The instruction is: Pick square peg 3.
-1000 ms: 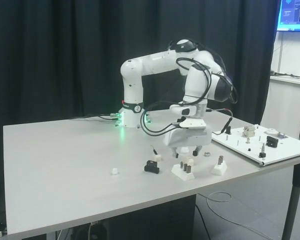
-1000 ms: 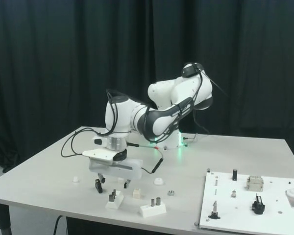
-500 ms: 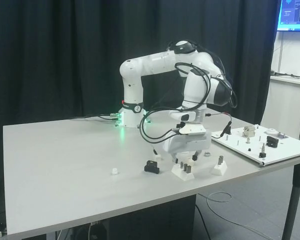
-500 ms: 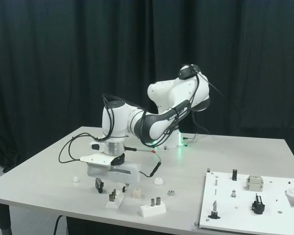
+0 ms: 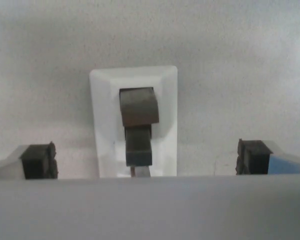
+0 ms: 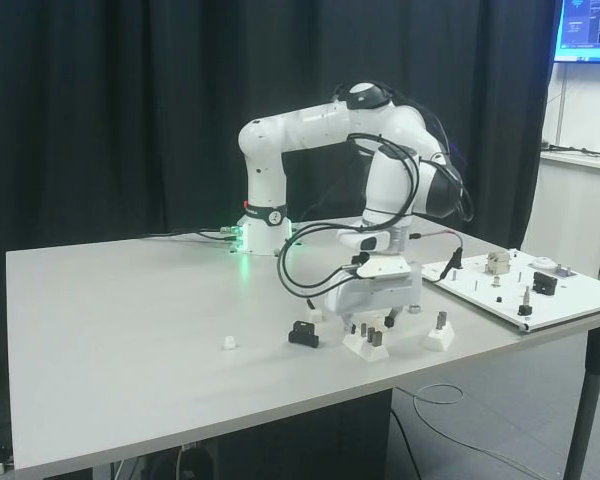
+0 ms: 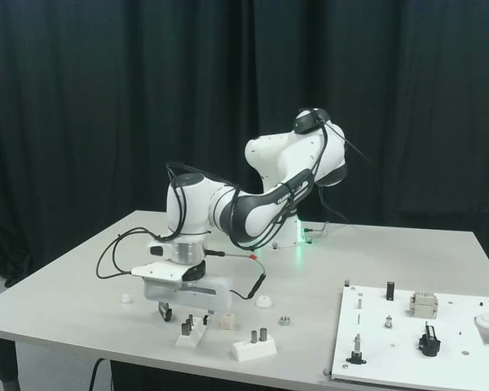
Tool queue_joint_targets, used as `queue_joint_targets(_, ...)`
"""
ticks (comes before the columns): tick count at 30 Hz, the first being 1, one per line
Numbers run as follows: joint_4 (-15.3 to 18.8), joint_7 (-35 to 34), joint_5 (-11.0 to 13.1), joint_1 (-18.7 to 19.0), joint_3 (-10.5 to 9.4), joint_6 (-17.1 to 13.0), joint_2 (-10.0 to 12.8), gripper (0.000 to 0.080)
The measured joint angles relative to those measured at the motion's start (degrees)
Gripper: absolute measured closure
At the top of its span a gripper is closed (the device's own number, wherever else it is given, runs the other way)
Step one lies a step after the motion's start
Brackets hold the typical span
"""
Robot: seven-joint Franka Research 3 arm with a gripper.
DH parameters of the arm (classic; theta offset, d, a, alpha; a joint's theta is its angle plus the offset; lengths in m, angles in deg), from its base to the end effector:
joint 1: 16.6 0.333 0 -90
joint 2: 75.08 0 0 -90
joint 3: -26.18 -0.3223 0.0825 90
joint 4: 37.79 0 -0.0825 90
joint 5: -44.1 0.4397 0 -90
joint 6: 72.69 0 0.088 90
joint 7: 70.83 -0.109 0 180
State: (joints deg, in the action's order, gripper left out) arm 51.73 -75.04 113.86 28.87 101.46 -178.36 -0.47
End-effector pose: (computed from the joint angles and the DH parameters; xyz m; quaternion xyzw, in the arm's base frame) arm 0.7263 -0.1111 0.2074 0.9291 -0.3678 0.0024 0.0384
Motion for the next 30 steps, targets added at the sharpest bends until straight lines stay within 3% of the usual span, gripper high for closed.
queue_joint_targets(11,-0.1,0.0,0.2,-0.5,-0.81,-0.2,0.0,0.0003)
queue_joint_targets(12,-0.1,0.0,0.2,-0.5,-0.85,-0.2,0.0,0.0126)
queue_joint_targets(16,-0.1,0.0,0.4,-0.7,-0.94,-0.2,0.1,0.0126)
queue_joint_targets(17,-0.1,0.0,0.4,-0.7,-0.96,-0.2,0.1,0.0314)
queue_joint_targets(22,-0.1,0.0,0.5,-0.8,-1.05,-0.2,0.1,0.0314)
queue_joint_targets(23,-0.1,0.0,0.5,-0.8,-1.06,-0.2,0.1,0.0478)
queue_joint_targets(28,-0.2,0.0,0.6,-0.8,-1.08,-0.2,0.1,0.0478)
queue_joint_targets(29,-0.2,0.0,0.6,-0.8,-1.07,-0.2,0.1,0.0662)
queue_joint_targets(30,-0.2,-0.1,0.6,-0.8,-1.07,-0.2,0.1,0.0662)
